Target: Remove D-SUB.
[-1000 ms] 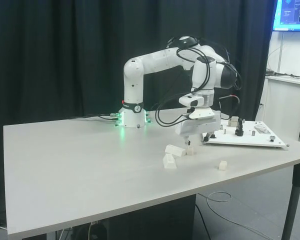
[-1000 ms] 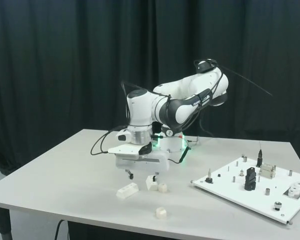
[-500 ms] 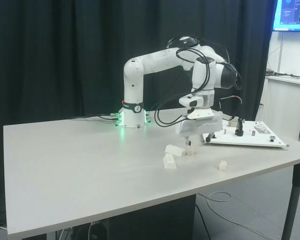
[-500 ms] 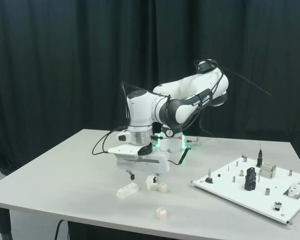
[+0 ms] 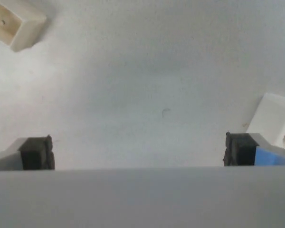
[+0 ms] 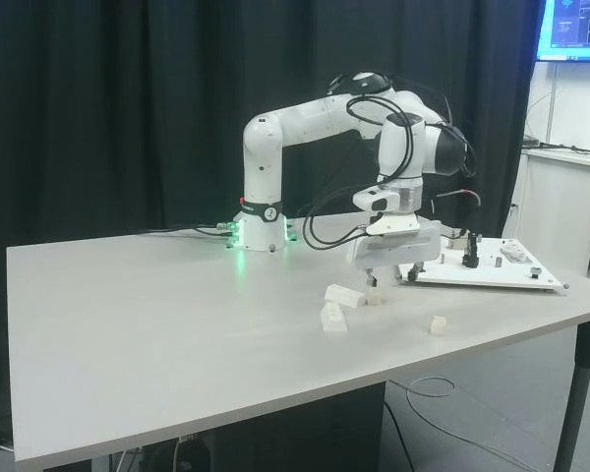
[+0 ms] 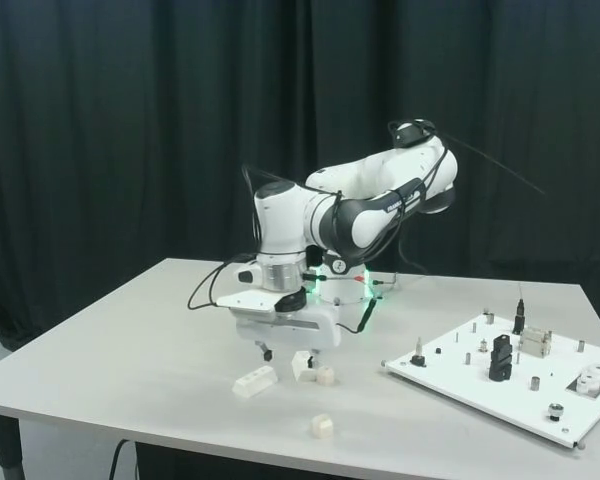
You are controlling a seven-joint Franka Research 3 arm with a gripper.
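My gripper hangs open just above the table, over a cluster of small white blocks; nothing is between its fingers. In the wrist view the gripper has its black fingertips far apart over bare grey table, with one white block and another white block at the edges. A long white block and two smaller white blocks lie under the hand. The white board with small black and grey parts lies beside them. I cannot tell which piece is the D-SUB.
A lone white block sits near the table's front edge. The arm's base glows green at the back of the grey table. A black curtain closes the background. A white cabinet stands beyond the board.
The open gripper has drifted slightly sideways towards the board, staying low over the blocks. The blocks have not moved.
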